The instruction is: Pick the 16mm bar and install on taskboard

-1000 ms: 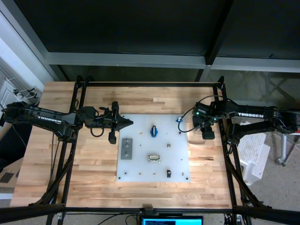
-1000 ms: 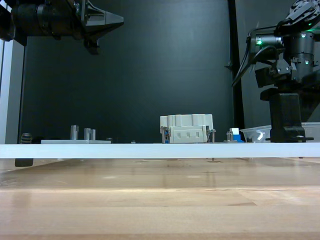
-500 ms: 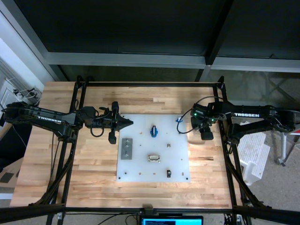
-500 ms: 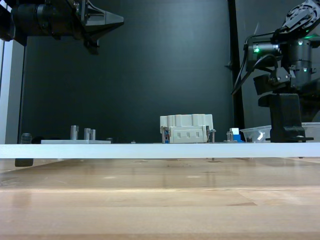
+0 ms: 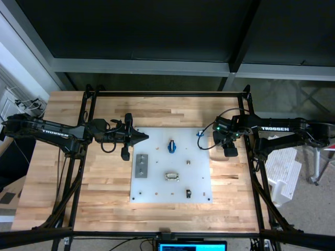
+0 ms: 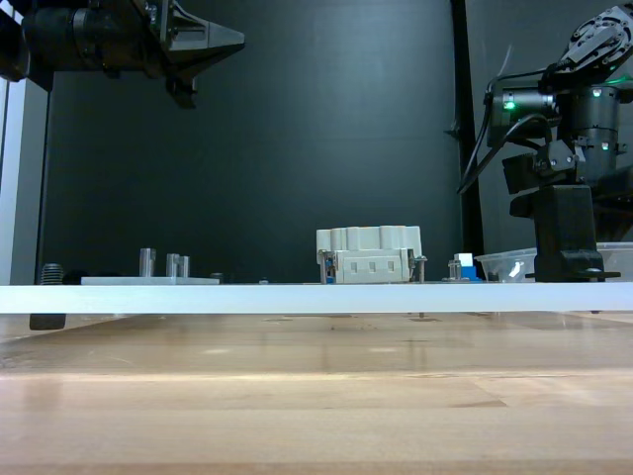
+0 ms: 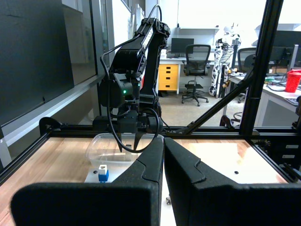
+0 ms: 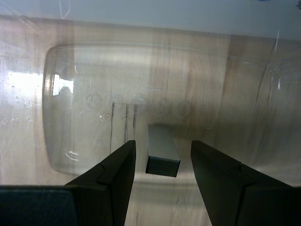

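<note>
Right wrist view: my right tool, released, straddles the 16mm bar in a tray; uneven closing may tip it. Left tool clenched at ten o'clock of the taskboard

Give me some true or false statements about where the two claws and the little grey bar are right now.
1. The right claw is open above the clear plastic tub. True.
2. The small grey metal bar sits on the white square taskboard. False: it lies in the tub.
3. The left claw is shut, raised near the board's far left corner. True.
4. The right claw grips the bar. False: a gap shows on each side of it.
</note>
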You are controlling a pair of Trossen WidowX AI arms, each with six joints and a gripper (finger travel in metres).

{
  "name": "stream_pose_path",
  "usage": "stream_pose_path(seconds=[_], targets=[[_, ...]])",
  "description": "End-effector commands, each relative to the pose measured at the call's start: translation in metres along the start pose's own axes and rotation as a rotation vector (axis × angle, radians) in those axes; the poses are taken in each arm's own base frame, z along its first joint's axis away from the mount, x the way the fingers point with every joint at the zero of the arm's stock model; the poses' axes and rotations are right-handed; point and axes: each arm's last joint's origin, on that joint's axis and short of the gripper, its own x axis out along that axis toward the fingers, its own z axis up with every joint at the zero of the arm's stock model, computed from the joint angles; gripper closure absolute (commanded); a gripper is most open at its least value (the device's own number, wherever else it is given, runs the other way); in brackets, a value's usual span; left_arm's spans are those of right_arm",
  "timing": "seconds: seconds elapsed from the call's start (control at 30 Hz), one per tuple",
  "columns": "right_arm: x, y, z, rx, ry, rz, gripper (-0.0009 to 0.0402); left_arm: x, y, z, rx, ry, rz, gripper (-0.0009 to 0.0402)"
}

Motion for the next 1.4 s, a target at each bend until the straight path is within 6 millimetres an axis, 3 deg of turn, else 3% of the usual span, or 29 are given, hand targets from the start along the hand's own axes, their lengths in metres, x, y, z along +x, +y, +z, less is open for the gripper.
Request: stream_pose_path(seconds=[0.03,0.77,1.17,1.4], targets=[[-0.0002,-0.0001,0.0001,0.001,0.000,0.000,0.0238,0.0000,0.0000,0.0002,0.000,-0.001,0.000,0.0393],[0.0048,-0.0009,0.0012,0.001,0.029,0.012,0.0295,0.0000,0.0001,0.0002,0.000,-0.001,0.000,0.0393],[0.0046,-0.0010,0.0017,-0.006,0.022,0.009,0.0397,0.0000,0.0001,0.0002,0.000,-0.001,0.000,0.0393],[0.0024,-0.0013,0.0021,-0.005,0.016,0.007,0.0385,0.0000,0.0000,0.0001,0.000,0.000,0.000,0.0393]])
